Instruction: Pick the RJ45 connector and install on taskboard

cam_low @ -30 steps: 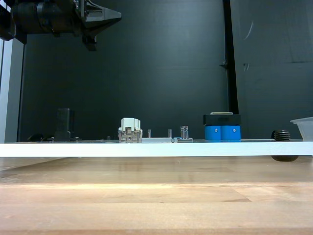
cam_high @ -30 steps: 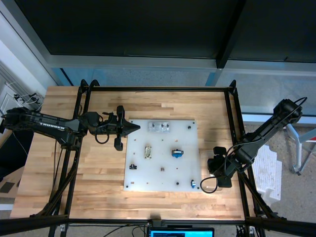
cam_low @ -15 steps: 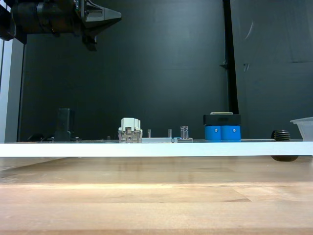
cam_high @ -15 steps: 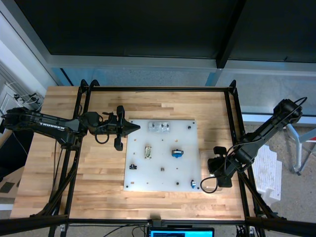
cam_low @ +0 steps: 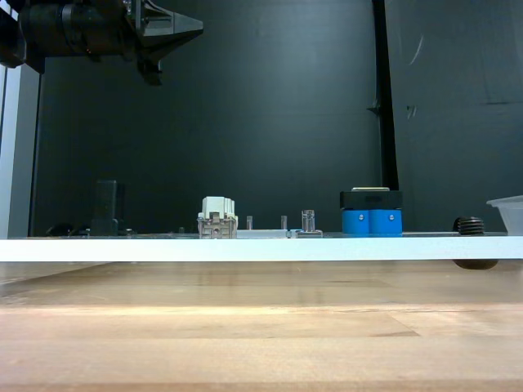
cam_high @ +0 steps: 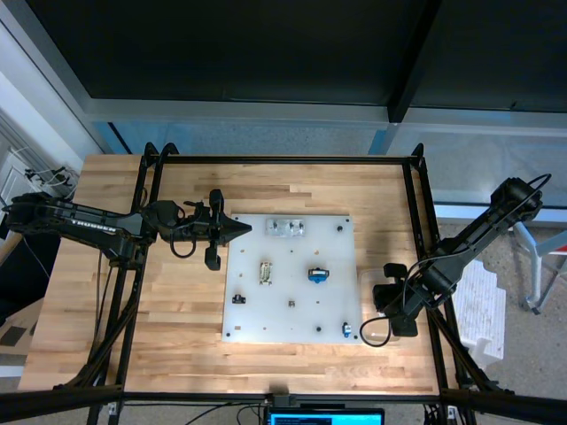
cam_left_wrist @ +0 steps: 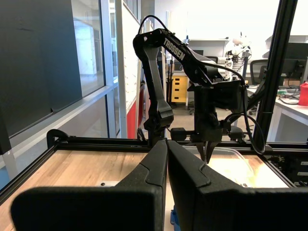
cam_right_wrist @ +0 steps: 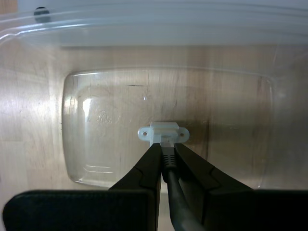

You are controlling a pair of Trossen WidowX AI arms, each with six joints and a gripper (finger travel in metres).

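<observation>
Slightly shifted right tool (cam_right_wrist: 164, 145) tight on RJ45 connector (cam_right_wrist: 163, 132); left tool (cam_left_wrist: 167, 142) closed aloft

The right claw (cam_right_wrist: 166, 147) sat inside the clear tray (cam_right_wrist: 67, 120), pinching the RJ45 connector (cam_right_wrist: 163, 131). The tray walls ringed it on every side, leaving only the way upward free. The left claw (cam_high: 241, 228), fingers together, hung high over the left edge of the taskboard (cam_high: 266, 314), well clear of its low fittings (cam_low: 217, 219).

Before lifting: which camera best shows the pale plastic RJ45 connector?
Right wrist view: the pale plastic RJ45 connector sits in the clear plastic tray, pinched by the right claw. High and left wrist views show only that arm above it; low, the tray's rim. Left claw, shut, hangs high by the white taskboard.
</observation>
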